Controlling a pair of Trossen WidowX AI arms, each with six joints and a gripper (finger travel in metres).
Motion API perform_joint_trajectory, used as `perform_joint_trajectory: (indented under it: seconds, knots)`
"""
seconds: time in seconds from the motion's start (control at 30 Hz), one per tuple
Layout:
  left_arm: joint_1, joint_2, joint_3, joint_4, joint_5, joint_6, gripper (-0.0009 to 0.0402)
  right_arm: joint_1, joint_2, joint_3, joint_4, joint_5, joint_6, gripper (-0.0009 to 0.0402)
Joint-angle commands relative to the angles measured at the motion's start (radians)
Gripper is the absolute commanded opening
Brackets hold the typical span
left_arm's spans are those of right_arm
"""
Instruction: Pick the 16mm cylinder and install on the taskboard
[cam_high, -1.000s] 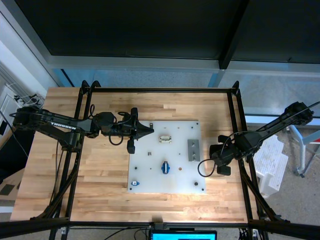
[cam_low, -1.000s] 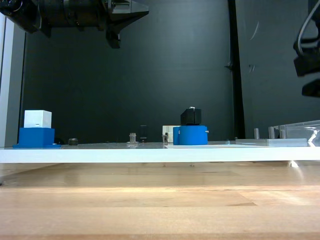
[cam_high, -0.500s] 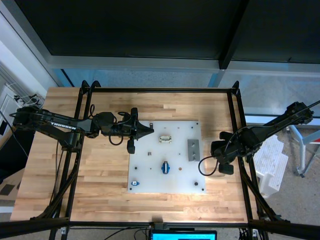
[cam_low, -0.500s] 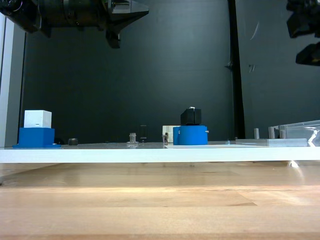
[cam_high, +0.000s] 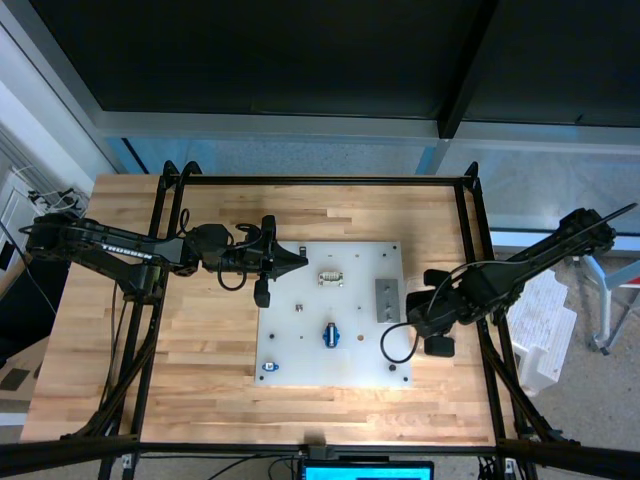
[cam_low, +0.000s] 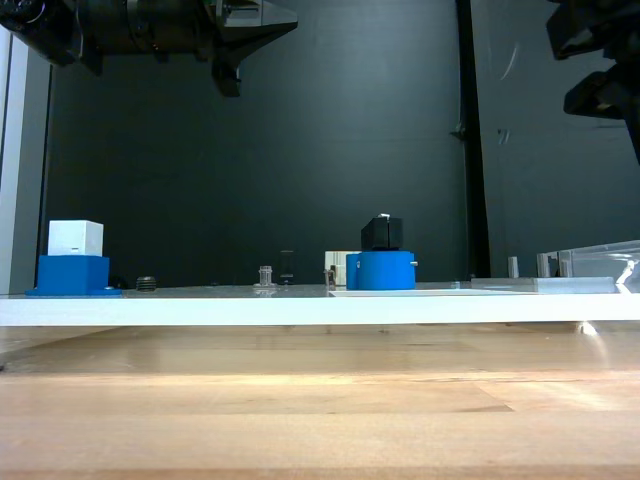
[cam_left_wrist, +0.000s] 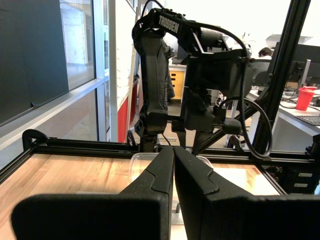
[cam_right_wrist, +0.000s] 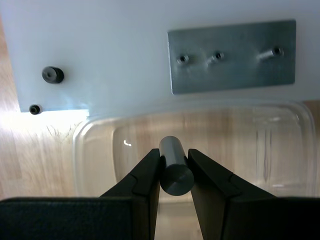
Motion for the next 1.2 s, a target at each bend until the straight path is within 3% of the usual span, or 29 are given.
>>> perform_joint_trajectory:
  seconds: [0.03, 1.2]
  knots:
    - [0.000, 0.000, 0.000, 0.000, 0.000, 0.000, 0.0000, -0.012, 0.039, 0.039, 0.005, 0.000, -0.005, 0.0002]
    - [0.000, 0.000, 0.000, 0.000, 0.000, 0.000, 0.0000, -0.116, 0.446, 0.318, 0.115, -0.018, -0.090, 0.0002]
